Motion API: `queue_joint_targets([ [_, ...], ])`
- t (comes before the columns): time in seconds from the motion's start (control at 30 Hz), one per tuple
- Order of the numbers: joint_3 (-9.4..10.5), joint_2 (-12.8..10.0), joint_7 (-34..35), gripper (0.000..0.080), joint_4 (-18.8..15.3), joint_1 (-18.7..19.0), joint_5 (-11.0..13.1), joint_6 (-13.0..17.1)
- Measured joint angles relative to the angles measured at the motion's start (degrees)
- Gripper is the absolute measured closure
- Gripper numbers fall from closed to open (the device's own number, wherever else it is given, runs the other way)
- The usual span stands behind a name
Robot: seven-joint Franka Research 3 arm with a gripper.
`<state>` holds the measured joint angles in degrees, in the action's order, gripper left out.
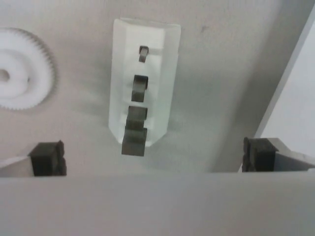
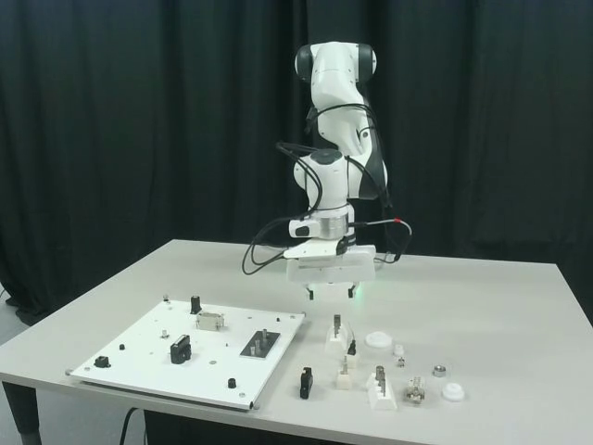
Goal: Pick square peg 4.
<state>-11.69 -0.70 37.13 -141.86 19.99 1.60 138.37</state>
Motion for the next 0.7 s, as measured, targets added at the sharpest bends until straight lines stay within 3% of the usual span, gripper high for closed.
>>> queue_joint_targets([
  [0.7,-0.13,1.8,0.2,0.0003,1.3,-0.2,-0.3,0.1],
])
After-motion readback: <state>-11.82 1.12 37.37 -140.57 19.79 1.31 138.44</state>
